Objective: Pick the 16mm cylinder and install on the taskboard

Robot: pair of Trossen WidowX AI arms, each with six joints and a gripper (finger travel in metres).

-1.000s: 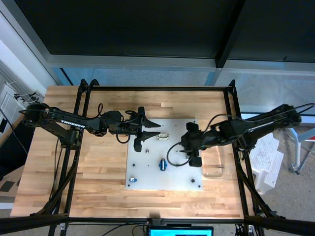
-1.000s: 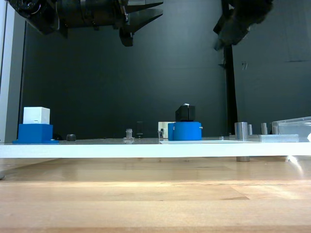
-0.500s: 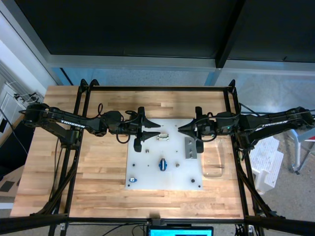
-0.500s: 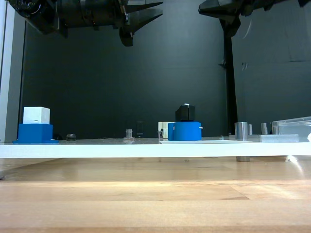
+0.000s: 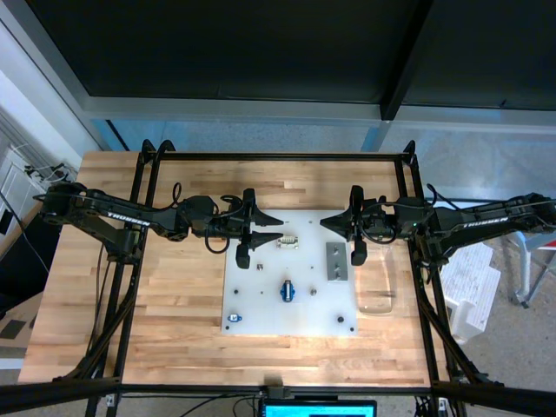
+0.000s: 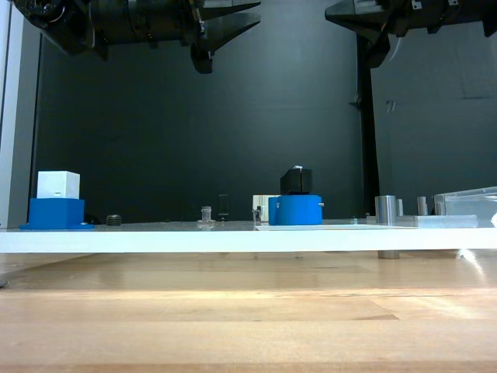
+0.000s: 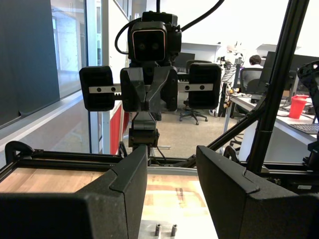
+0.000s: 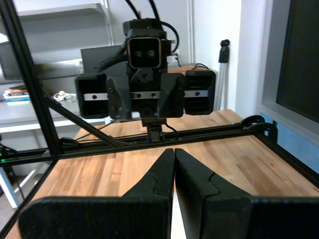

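left gripper [image 6: 256,13], right gripper [image 6: 331,12] partly beyond the low view's top edge

**Two Grippers, One Board**

Two grippers hang over one white taskboard [image 5: 261,300]: the left gripper [image 5: 281,228] above its far left corner, the right gripper [image 5: 324,223] above its far edge. The board carries one grey metal block [image 5: 336,261], one silver connector [image 5: 287,241], one blue connector [image 5: 287,291] mid-board and one small blue part [image 5: 233,319] at the near left corner. One clear tray [image 5: 380,291] lies beside the right edge.
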